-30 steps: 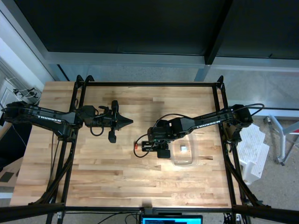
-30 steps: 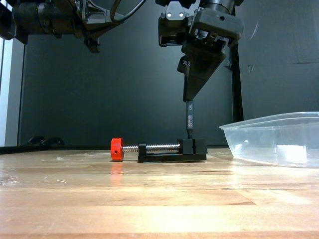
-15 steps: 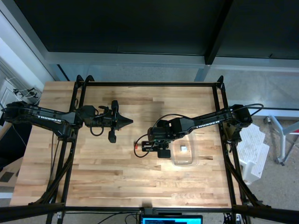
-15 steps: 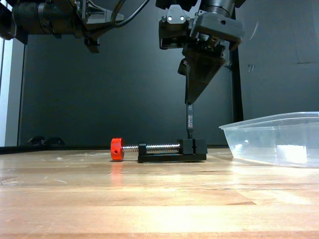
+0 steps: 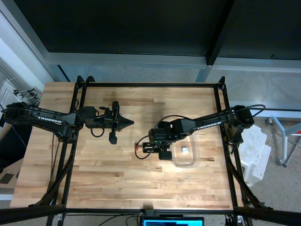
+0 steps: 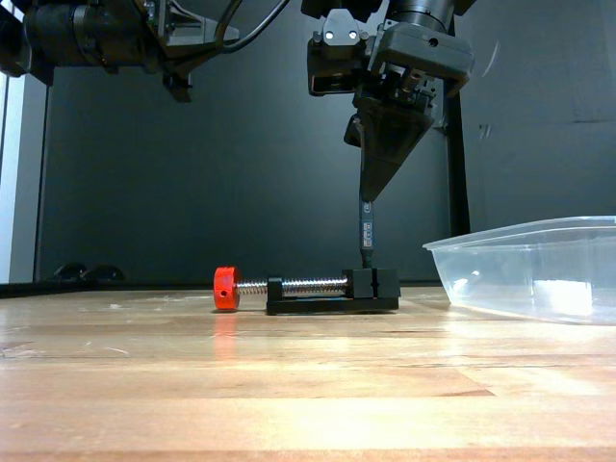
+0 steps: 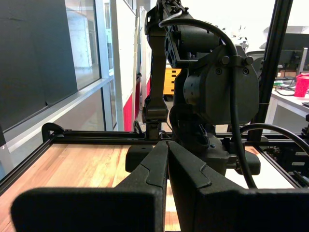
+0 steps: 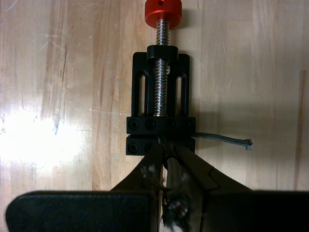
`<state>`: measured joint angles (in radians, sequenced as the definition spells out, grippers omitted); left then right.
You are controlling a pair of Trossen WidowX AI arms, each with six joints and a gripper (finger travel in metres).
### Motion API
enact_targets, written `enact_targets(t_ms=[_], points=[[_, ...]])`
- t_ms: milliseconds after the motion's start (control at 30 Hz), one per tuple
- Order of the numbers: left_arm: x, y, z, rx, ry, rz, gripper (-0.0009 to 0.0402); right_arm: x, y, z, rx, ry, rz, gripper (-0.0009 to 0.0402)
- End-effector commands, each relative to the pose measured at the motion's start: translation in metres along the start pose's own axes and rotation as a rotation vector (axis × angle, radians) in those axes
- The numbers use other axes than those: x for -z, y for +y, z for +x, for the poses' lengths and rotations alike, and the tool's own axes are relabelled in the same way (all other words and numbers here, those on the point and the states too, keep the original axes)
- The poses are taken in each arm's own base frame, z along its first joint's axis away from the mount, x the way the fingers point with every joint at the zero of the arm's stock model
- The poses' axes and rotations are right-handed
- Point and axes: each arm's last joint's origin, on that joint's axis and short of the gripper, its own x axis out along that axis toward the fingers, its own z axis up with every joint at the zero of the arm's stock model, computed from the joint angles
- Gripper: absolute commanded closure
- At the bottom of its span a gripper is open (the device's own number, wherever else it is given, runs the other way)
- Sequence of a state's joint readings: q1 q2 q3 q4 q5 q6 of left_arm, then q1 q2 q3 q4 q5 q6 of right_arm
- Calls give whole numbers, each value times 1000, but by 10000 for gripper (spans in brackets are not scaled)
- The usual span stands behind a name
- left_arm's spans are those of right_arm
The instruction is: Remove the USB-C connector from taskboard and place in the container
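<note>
The taskboard [image 6: 332, 292] is a small black block with a red-orange knob [image 6: 225, 289], lying on the wooden table, also seen from above [image 8: 161, 104]. The slim black USB-C connector [image 6: 366, 236] stands upright with its lower end at the block's top. My right gripper [image 6: 366, 199] points straight down and is shut on the connector's upper end [image 8: 170, 166]. The clear container [image 6: 539, 269] sits just right of the block [image 5: 193, 162]. My left gripper [image 5: 127, 123] hangs parked at the left, well above the table, with its fingers [image 7: 154, 164] together and nothing held.
A small white square piece [image 5: 185, 150] lies inside the container. A short grey braided cord [image 8: 224, 139] sticks out from the side of the taskboard. A black frame [image 5: 150, 85] borders the table.
Almost nothing. The right gripper has shifted very slightly on the connector; the connector's lower end stays at the block's top. The left arm has not moved.
</note>
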<state>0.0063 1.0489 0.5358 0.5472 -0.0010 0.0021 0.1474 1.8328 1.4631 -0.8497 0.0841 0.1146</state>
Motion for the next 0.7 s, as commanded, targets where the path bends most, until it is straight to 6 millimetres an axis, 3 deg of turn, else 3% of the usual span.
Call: enact_targets(t_ms=[33,700], points=[[0,0,0,0,0,0,393,0,0,0,2,0,1,391],[0,0,0,0,0,0,393,0,-1,-11,-8,-25,4,393]])
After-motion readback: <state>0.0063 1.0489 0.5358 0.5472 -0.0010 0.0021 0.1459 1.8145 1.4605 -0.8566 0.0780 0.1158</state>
